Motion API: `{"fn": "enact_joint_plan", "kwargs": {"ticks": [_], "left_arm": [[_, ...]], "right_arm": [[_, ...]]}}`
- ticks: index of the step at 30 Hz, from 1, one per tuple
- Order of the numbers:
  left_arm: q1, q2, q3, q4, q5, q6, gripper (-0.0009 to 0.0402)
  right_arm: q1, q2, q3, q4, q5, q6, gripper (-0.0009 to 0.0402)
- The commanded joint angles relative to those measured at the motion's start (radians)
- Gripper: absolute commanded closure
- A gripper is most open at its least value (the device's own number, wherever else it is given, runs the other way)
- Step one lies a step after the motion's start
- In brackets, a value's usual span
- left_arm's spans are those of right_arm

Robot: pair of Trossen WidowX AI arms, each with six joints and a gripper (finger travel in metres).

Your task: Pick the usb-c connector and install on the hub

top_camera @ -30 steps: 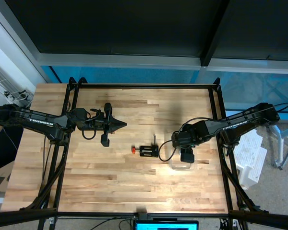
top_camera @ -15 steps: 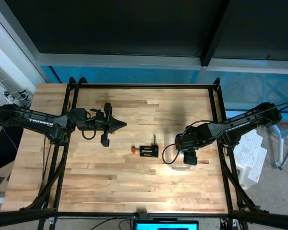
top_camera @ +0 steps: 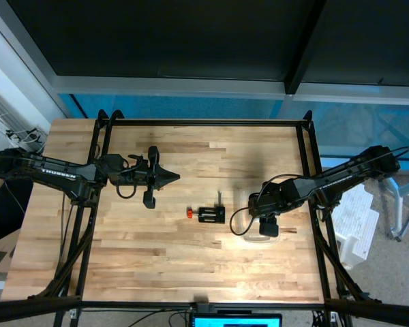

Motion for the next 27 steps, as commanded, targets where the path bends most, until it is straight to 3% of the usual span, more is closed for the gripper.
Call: {"fn": "enact_joint_plan", "kwargs": {"ticks": [1, 20, 27], "left_arm": [[0.000, 0.000, 0.000, 0.000, 0.000, 0.000, 0.0393], [0.000, 0.000, 0.000, 0.000, 0.000, 0.000, 0.0393], [0.000, 0.000, 0.000, 0.000, 0.000, 0.000, 0.0393]], "right_arm": [[0.006, 0.005, -0.020, 0.032, 0.002, 0.000, 0.0208], [0.029, 0.005, -0.106, 0.148, 0.016, -0.036, 0.0209], [0.029, 0.005, -0.107, 0.148, 0.017, -0.053, 0.0231]]}}
